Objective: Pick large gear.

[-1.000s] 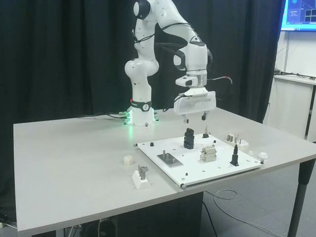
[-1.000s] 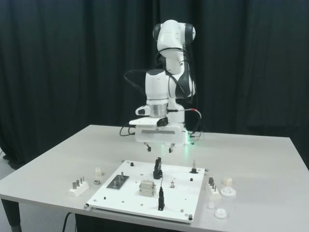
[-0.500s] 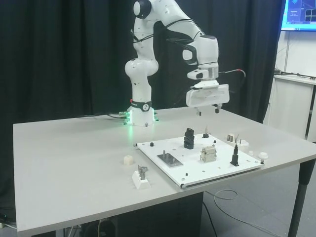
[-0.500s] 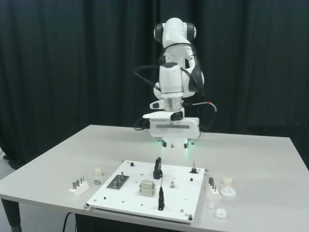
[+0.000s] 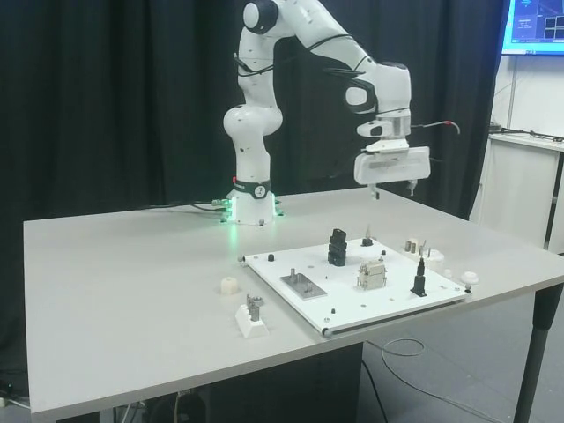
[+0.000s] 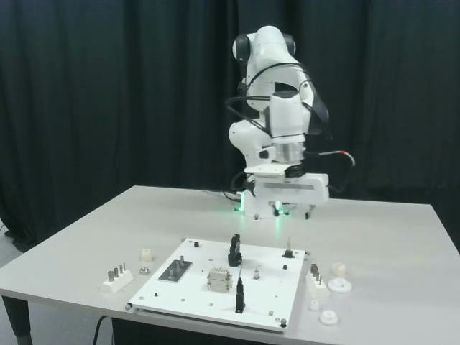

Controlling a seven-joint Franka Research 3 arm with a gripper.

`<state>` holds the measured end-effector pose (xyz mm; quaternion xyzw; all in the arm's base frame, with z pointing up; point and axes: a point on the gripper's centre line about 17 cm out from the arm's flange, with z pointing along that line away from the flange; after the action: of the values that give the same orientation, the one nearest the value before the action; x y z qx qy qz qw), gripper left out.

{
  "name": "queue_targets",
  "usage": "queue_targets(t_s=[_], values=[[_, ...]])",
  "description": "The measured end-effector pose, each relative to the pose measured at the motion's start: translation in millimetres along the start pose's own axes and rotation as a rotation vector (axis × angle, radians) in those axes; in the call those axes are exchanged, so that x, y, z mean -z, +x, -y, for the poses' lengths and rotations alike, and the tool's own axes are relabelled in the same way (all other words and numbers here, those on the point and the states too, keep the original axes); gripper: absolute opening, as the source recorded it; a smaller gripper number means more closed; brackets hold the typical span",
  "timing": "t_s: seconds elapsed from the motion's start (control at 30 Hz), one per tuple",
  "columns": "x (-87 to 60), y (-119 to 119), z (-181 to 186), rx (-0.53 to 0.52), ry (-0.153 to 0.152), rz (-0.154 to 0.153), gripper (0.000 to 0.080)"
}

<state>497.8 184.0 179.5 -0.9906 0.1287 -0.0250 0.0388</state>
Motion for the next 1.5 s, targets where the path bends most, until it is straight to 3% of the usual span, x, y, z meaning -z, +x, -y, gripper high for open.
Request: queue_targets(t_s=[0.17, 0.6, 1.03, 1.5], values=[[-1.4, -17.0, 24.3, -0.044, -0.005, -0.003, 0.08], [-13.1, -30.3, 72.7, -0.178, -0.041, -0.064, 0.08], [-35.0, -2.6, 97.8, -0.342, -0.044, -0.084, 0.08], [-60.0, 24.1, 110.2, -0.372, -0.057, -0.089, 0.08]])
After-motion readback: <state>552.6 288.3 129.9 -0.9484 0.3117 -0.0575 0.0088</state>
